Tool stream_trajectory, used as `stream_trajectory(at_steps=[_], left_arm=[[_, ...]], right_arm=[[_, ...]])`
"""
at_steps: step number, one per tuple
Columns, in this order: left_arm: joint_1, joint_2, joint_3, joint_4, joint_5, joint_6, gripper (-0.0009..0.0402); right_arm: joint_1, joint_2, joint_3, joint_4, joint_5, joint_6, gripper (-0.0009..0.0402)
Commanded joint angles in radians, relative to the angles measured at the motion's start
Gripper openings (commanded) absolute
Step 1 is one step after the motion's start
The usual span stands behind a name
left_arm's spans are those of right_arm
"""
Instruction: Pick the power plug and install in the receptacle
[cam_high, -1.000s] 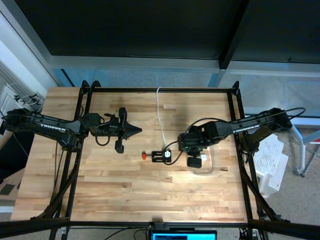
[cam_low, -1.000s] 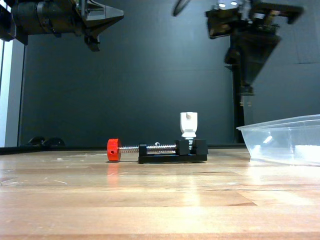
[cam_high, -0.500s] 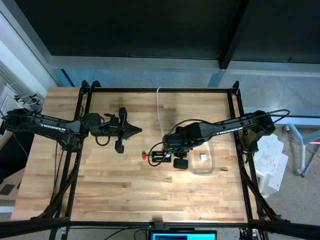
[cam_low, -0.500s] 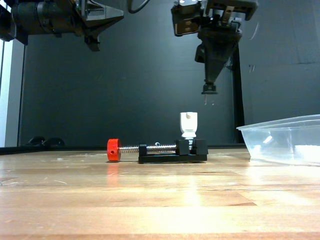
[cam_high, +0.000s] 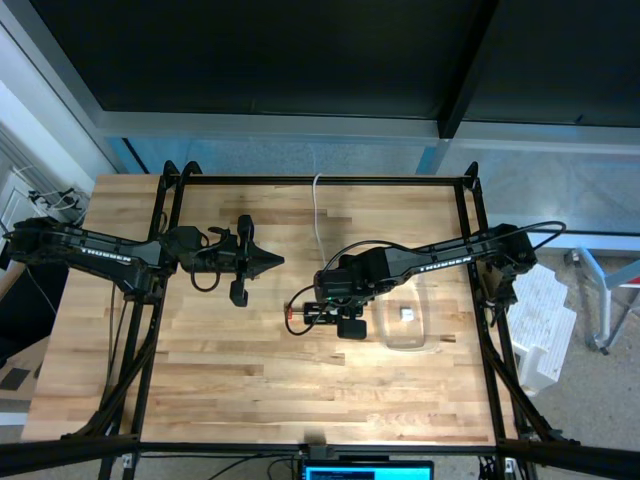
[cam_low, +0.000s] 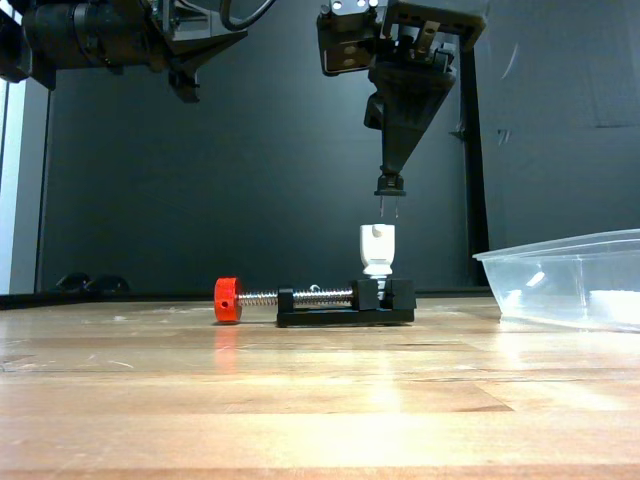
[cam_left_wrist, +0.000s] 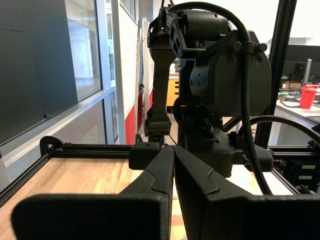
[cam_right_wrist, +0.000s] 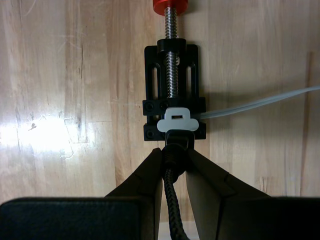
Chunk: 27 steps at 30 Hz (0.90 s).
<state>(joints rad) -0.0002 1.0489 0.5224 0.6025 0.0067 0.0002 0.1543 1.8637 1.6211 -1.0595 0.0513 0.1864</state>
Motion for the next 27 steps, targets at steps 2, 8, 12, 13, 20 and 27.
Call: stream_trajectory(at_steps=[2,8,12,13,20,27], left_arm=[[0.000,0.000,0.000,0.000,0.000,0.000,0.0000],[0.000,0.000,0.000,0.000,0.000,0.000,0.0000],[0.000,0.000,0.000,0.000,0.000,0.000,0.0000],[0.000,0.000,0.000,0.000,0.000,0.000,0.0000],[0.000,0.000,0.000,0.000,0.000,0.000,0.0000],[0.000,0.000,0.000,0.000,0.000,0.000,0.0000]], right_arm=[[0.000,0.031,0.030,-0.003,0.000,-0.017,0.0000],[-0.002,0.055,0.050,-0.006,0.000,-0.038,0.0000],[-0.002,0.055,0.047,-0.006,0.000,-0.038,0.0000],[-0.002,0.055,0.045,-0.006,0.000,-0.038,0.0000],[-0.003,0.055,0.043,-0.010,0.000,-0.039,0.0000],[-0.004,0.055,0.034,0.001,-0.001,-0.039,0.0000]])
